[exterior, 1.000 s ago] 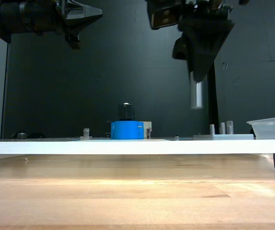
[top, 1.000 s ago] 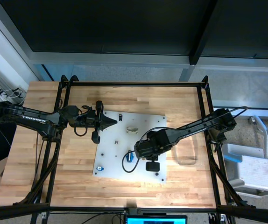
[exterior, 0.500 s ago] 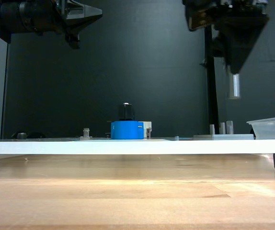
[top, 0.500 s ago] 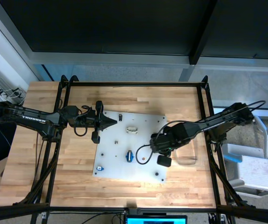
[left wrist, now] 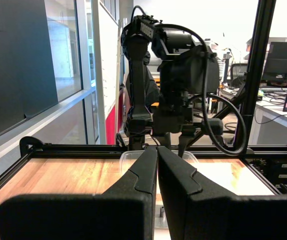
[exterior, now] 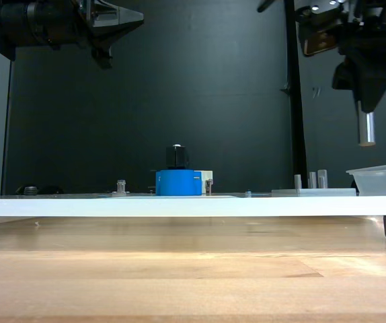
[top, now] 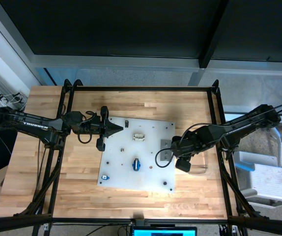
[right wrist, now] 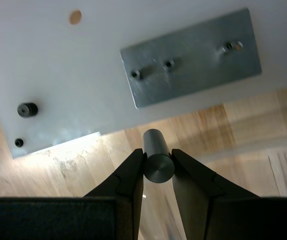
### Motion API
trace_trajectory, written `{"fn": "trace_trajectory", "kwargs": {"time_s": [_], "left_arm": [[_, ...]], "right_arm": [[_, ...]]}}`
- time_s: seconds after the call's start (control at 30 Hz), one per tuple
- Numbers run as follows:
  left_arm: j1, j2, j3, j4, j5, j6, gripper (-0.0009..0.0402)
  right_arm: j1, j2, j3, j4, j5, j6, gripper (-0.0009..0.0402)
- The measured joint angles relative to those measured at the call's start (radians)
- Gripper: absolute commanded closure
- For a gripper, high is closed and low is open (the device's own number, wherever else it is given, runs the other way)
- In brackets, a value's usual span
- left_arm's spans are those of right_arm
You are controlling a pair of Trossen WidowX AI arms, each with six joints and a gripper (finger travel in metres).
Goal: Pick the 16mm cylinder and place it in the container
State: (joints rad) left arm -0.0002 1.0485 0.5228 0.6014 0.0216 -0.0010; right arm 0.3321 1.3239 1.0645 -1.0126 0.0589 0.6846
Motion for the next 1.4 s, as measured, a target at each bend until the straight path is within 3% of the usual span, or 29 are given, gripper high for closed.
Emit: {"fn": "trace_trajectory", "kwargs": {"time_s": [0.23,0.4,0.5,1.13,1.3,1.4], "left_arm": [[0.0,0.0,0.0,0.0,0.0,0.0,0.0393],[0.0,0.0,0.0,0.0,0.0,0.0,0.0393],[0.0,0.0,0.0,0.0,0.0,0.0,0.0393],[0.0,0.0,0.0,0.0,0.0,0.0,0.0393],[0.0,0.0,0.0,0.0,0.0,0.0,0.0393],[0.0,0.0,0.0,0.0,0.0,0.0,0.0393]], "right_arm": [[0.002,-0.103,-0.092,0.001,-0.014,0.041,0.038],[0.003,-0.17,-0.158,0.004,-0.06,0.052,0.038],[0.004,-0.198,-0.188,0.006,-0.065,0.052,0.038],[0.004,-0.251,-0.394,0.168,-0.264,0.012,0.0374],[0.004,-0.251,-0.431,0.203,-0.274,0.006,0.0354],[0.004,-0.251,-0.451,0.227,-0.297,0.006,0.0341]]}}
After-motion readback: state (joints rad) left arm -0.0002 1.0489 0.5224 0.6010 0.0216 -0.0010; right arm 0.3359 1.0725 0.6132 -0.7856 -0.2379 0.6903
